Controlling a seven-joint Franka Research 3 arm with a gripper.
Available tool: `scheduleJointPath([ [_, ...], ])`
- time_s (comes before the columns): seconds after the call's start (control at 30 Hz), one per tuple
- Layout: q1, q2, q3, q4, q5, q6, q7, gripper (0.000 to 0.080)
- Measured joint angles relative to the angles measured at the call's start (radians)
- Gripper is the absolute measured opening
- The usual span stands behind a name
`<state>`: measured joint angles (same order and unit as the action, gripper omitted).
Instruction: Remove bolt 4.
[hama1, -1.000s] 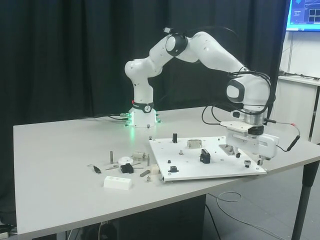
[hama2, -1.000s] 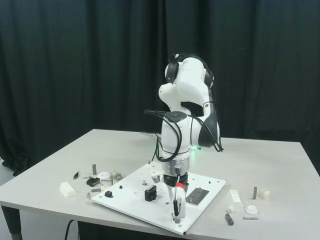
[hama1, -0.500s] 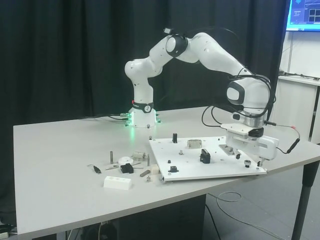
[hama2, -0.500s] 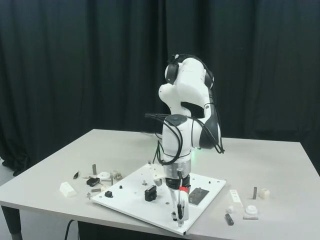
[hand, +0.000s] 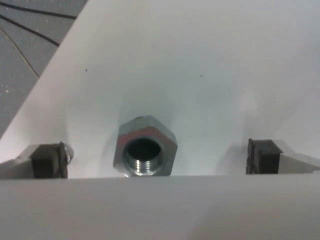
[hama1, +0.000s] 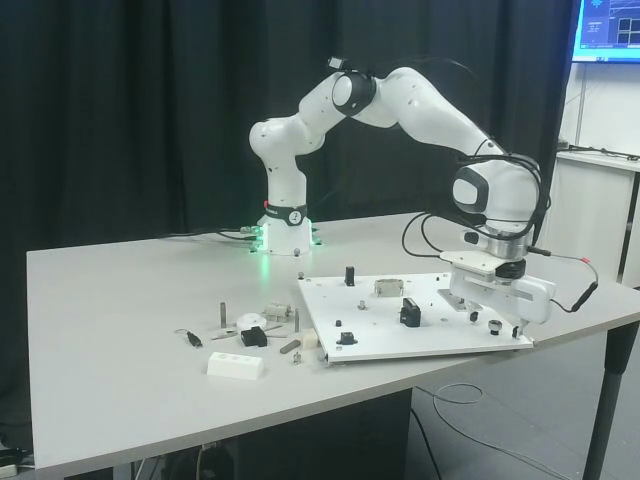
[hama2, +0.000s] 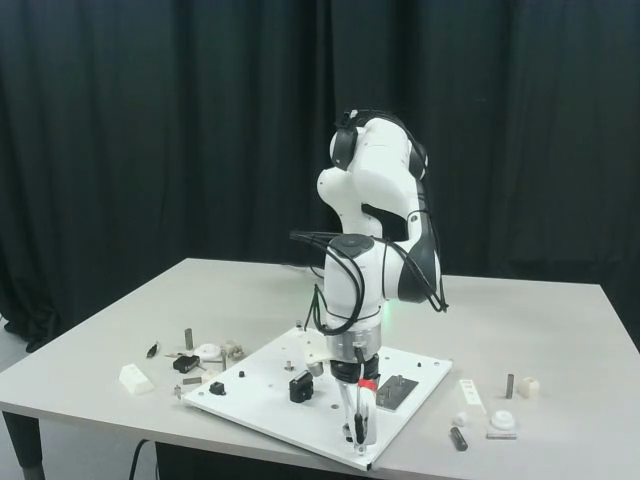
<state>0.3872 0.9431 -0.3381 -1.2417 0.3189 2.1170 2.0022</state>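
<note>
In the wrist view a grey metal hex bolt head (hand: 145, 152) with a threaded hole stands on the white board (hand: 200, 75). My gripper (hand: 155, 159) is open around it. One black fingertip (hand: 47, 161) and the other fingertip (hand: 262, 156) sit well apart on either side and do not touch it. In the first room view the gripper (hama1: 495, 322) hangs low over the bolt (hama1: 493, 326) at the board's (hama1: 400, 342) near right corner. The second room view shows the gripper (hama2: 357, 432) at the board's (hama2: 260, 400) front edge.
On the board stand a black fixture (hama1: 409, 312), a grey metal block (hama1: 389, 288) and a black post (hama1: 350, 274). Left of it lie a white block (hama1: 236, 365) and several small parts. More small parts (hama2: 497, 415) lie on its other side. The table edge (hama1: 590, 325) is close.
The hand has shifted a little to the left in the first room view, settling over the board's near right corner. The board and loose parts have not moved.
</note>
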Motion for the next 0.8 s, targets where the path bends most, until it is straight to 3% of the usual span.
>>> scheduleJointPath([
  [0.8,-0.005,0.0,-0.011,0.0,-0.003,0.003,-0.001,0.08],
])
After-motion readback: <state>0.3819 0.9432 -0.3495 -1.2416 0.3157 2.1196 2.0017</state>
